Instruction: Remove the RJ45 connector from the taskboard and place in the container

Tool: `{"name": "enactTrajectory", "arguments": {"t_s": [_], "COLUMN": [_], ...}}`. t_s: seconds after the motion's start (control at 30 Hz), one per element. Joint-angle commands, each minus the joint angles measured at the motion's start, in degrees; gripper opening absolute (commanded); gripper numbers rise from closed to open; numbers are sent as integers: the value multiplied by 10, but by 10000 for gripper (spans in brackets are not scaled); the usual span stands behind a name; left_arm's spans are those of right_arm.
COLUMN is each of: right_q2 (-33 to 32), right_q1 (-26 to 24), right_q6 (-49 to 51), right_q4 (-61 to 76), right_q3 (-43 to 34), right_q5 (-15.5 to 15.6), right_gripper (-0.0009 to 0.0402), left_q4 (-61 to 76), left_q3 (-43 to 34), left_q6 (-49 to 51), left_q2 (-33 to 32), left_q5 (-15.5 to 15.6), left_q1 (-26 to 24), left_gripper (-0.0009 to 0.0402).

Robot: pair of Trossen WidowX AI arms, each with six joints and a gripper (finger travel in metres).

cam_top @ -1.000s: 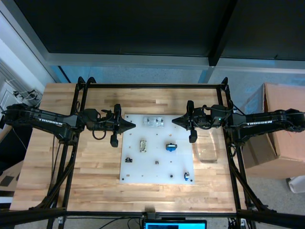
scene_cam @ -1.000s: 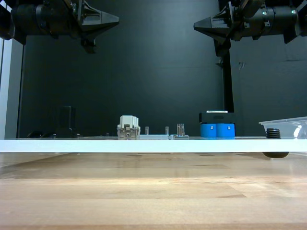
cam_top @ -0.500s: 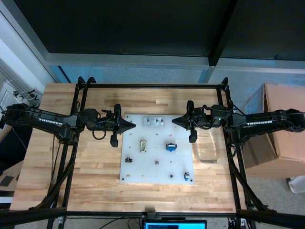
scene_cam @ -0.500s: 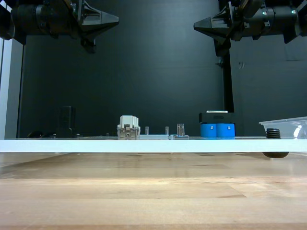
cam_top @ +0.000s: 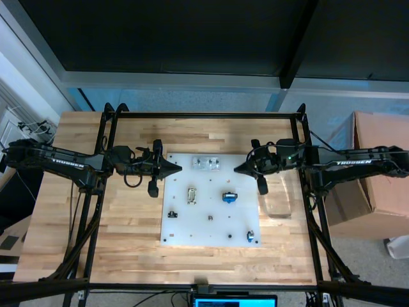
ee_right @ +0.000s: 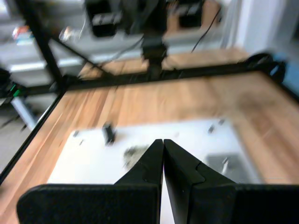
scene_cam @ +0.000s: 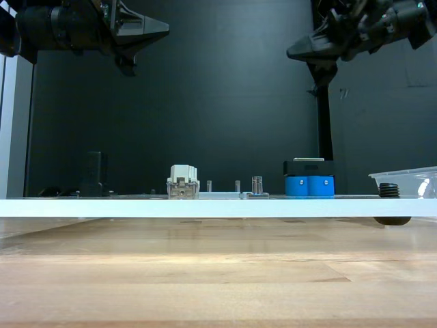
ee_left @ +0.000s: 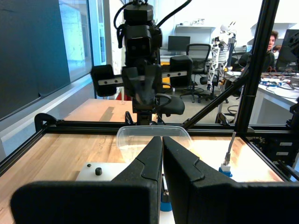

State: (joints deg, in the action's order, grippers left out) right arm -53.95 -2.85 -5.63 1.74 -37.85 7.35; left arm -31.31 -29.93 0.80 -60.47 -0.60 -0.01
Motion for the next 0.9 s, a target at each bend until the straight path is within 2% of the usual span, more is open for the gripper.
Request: {"name": "enactTrajectory", "arguments": {"t_s": [0.03,0.2,0.53,0.73,0.9], "right_q2": [0,0,-2,-19,-67], "right_q1": [29,92,220,286,336], "right_q6": [-2,-33,-124,-188,-226], "right_q4": [88,205,375,431,484], "right_q3": [-27,-60,-114,-136,-163], "right_q5": [-13,-80,-164,-170,-191], "right_gripper": [0,0,0,0,0], "left_q4": [0,0,0,0,0], "left_q3": [0,0,0,0,0], "left_q6": [0,0,0,0,0], "left_q2": [0,0,0,0,0], "left_q5": [0,0,0,0,0], "left_q1": [0,0,0,0,0], "left_gripper": [0,0,0,0,0]}}
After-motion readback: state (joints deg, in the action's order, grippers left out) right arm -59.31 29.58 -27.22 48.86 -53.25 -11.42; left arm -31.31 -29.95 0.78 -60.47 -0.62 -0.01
